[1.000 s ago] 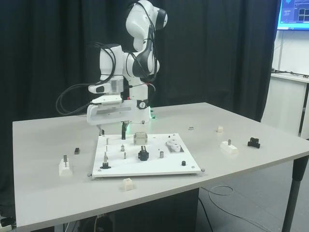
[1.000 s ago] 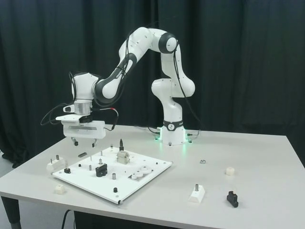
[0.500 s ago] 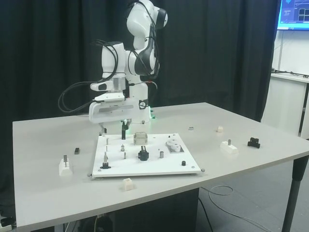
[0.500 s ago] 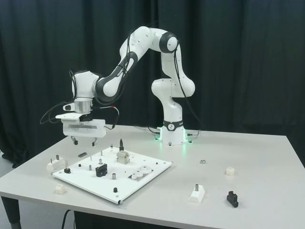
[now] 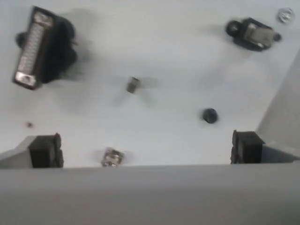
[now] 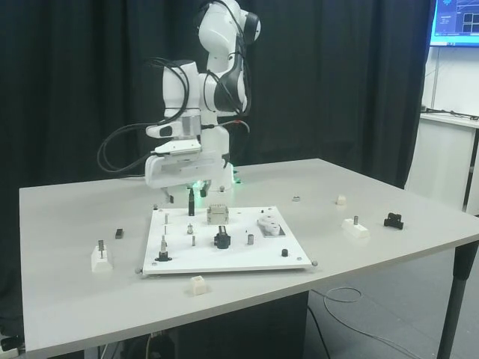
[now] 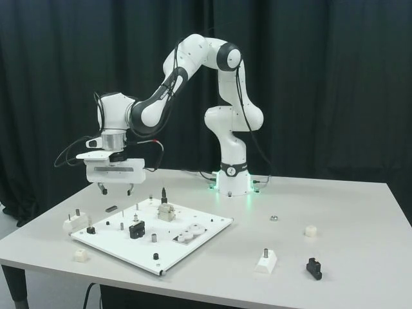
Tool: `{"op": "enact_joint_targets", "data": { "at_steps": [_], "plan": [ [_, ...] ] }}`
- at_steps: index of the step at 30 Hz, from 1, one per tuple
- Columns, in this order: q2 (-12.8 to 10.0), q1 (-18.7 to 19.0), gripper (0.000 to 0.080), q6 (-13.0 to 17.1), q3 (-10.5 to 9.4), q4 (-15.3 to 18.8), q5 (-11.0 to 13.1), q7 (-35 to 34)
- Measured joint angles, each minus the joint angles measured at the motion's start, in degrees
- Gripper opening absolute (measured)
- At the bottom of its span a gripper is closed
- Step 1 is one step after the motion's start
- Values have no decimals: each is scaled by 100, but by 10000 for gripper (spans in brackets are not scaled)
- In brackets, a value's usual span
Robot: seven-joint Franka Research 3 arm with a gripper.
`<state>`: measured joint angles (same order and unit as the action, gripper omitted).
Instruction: Pick round peg 3.
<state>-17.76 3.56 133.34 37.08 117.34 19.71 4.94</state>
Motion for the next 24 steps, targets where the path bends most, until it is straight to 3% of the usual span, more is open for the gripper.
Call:
{"op": "enact_joint_targets", "data": {
  "at_steps": [9, 24],
  "plan": [
    [112, 413, 800, -256, -25, -40, 66, -181],
    [181, 1525, 800, -516, -86, -40, 107, -1144]
  ]
}}
